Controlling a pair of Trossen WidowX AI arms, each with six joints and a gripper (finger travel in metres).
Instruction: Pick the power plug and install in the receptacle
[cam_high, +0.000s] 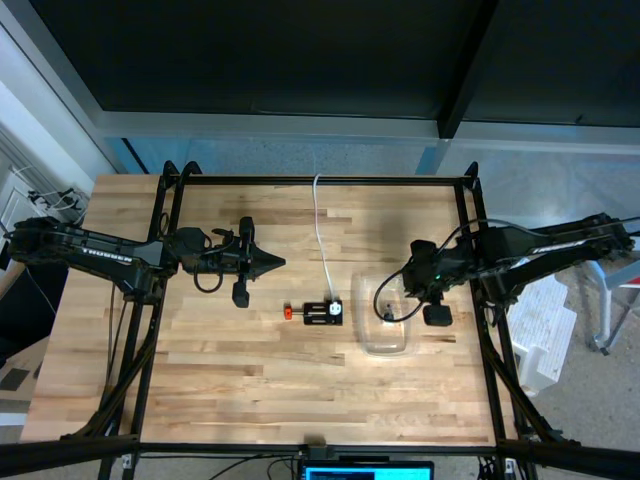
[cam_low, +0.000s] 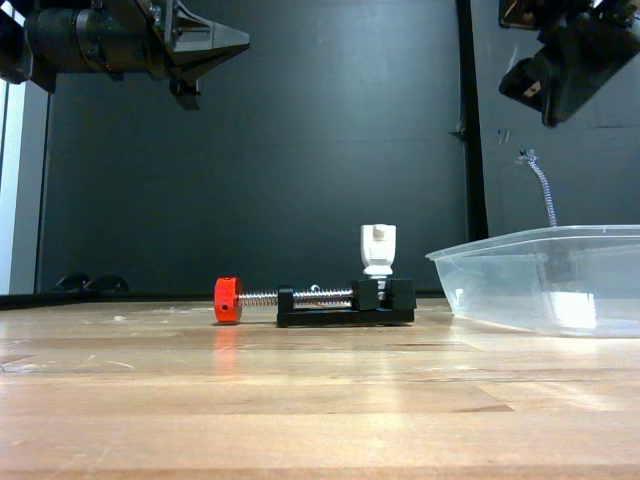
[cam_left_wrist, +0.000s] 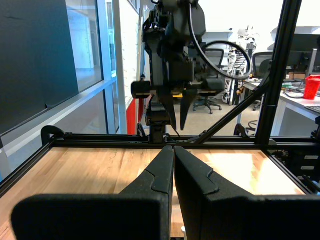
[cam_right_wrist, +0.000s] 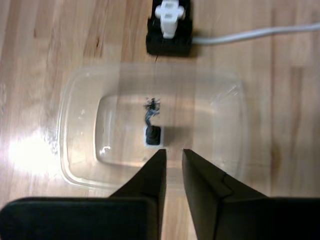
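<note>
The power plug (cam_right_wrist: 153, 135), small and black with a short braided wire, lies inside the clear tray (cam_right_wrist: 80, 100); it is also visible from above (cam_high: 388, 318). The receptacle (cam_right_wrist: 170, 12), white, stands upright in a small black vise (cam_low: 345, 300) with its cable (cam_high: 322, 230) running to the far edge. My right gripper (cam_right_wrist: 171, 156) hangs above the tray's near rim, fingers a narrow gap apart and holding nothing. My left gripper (cam_high: 275, 263) hovers high over the board's left half, shut and holding nothing.
The vise's orange-red knob (cam_high: 288, 312) points left. The tray (cam_high: 372, 340) sits just right of the vise. A black frame (cam_high: 170, 230) borders the wooden table. The right arm (cam_left_wrist: 172, 65) shows in the left wrist view.
</note>
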